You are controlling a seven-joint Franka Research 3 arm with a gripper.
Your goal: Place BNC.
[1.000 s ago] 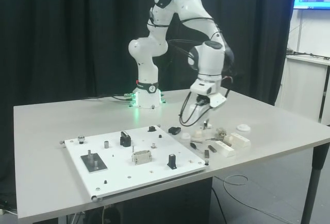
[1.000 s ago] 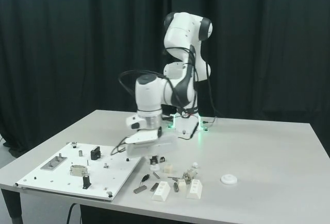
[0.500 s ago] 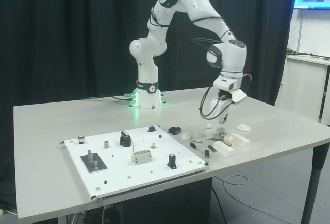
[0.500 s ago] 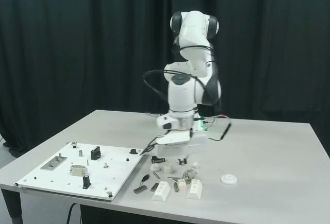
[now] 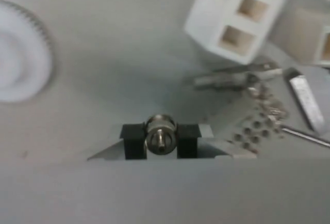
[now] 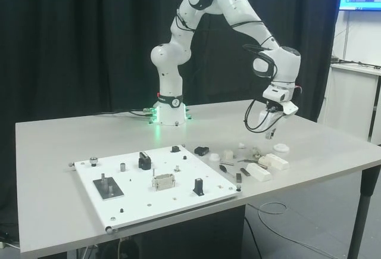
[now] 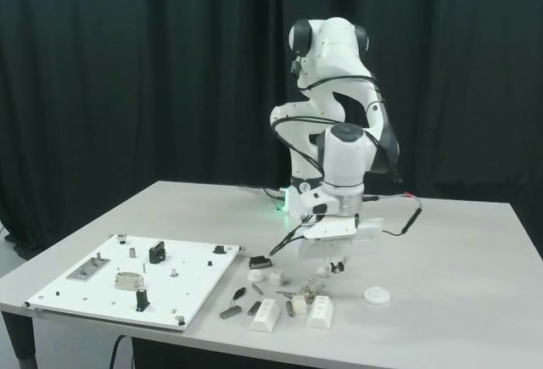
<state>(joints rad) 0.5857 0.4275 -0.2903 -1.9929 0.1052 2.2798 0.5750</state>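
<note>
So I have the gripper [image 5: 161, 140] pinching what looks like the BNC connector [image 5: 161, 134] between its black fingers [image 5: 133, 140], held in the air above the loose parts near the white gear [image 6: 281, 147]. The pick seems done. Carrying it over and seating it on the white board [image 6: 152, 181] is left.

Room views: even overhead light, bright worktop [image 6: 53, 152] against black curtain [image 7: 127, 72]; green glow at arm base [image 6: 168, 115]. Wrist view: soft, blurred throughout; dim shadow beneath end effector [image 5: 161, 140].
</note>
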